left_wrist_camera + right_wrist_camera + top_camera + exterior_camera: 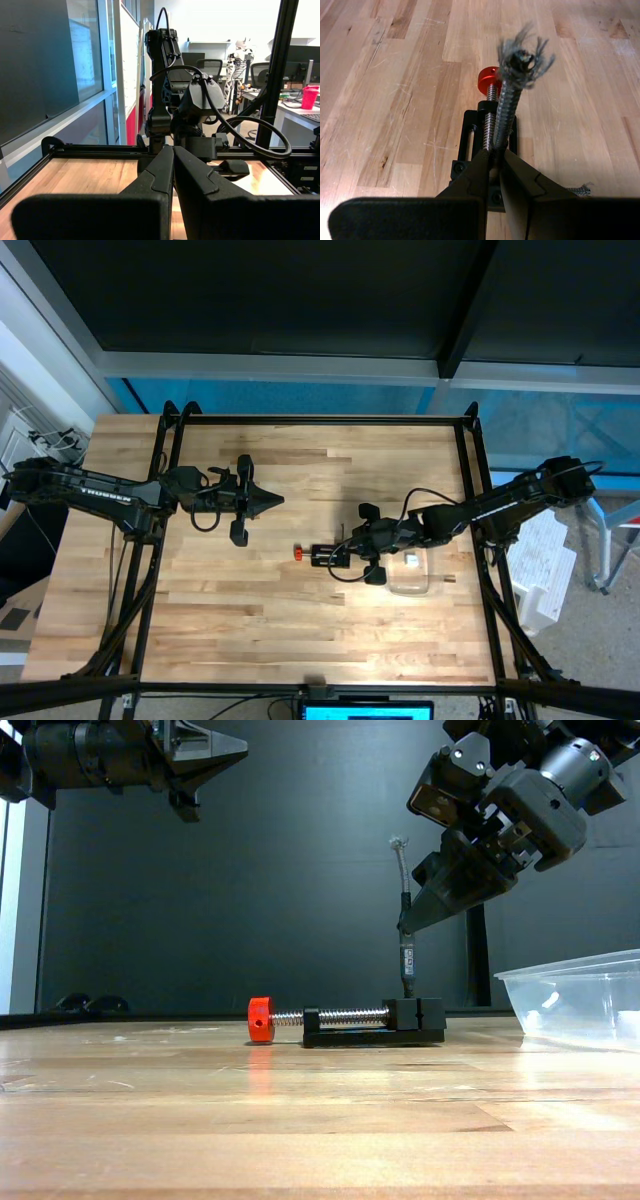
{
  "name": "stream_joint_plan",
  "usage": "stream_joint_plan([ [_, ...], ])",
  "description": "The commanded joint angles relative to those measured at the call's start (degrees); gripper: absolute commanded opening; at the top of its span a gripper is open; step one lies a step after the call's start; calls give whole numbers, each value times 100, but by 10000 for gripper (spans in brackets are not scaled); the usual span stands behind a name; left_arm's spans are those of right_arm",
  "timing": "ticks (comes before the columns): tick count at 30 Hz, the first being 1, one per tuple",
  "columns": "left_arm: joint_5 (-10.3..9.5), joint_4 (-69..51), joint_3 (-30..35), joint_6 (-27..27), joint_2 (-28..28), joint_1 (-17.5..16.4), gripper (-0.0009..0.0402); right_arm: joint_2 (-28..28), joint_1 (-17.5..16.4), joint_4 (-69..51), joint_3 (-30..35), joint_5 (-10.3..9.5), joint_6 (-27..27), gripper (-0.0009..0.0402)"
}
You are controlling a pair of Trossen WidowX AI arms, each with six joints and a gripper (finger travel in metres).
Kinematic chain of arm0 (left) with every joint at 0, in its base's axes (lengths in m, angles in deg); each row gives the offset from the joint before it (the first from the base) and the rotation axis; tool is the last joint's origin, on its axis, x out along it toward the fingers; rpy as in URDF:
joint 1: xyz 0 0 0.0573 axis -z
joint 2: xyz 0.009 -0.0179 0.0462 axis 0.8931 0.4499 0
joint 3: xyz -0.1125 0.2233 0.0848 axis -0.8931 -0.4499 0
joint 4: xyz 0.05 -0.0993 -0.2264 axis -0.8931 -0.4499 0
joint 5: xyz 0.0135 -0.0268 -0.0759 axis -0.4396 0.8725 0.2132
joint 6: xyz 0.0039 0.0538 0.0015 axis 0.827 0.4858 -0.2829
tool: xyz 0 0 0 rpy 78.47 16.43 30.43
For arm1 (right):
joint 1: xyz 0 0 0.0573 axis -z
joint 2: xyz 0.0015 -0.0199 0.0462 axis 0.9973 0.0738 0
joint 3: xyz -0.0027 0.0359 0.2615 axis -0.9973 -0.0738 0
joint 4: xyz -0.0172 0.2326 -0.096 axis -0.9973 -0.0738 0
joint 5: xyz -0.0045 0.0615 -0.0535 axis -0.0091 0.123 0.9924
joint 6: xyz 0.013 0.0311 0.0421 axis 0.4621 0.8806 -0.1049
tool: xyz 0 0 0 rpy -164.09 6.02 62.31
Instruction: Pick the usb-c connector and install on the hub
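Left pincer (274, 501) aloft; right pincer (406, 926) on frayed-stemmed hub (418, 1018)

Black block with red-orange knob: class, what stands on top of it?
A grey braided stem, gripped by the right gripper; its foot is hidden. Left gripper parked high left.

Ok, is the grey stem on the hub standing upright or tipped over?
Upright: in the low view the grey stem rises almost vertically from the hub, right gripper shut on it; left gripper shut, parked high.
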Motion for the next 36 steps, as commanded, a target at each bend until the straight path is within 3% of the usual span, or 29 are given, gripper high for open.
stream_joint_plan([
  [1, 0, 2, 2, 0, 2, -2, 0, 98, 2, -17, -24, -4, -2, 0],
  [22, 0, 2, 2, 0, 2, 0, 0, 52, 0, -4, -28, -4, 28, 4],
  [36, 0, 2, 2, 0, 2, -2, 0, -98, -2, 17, -13, -7, 37, 69],
])
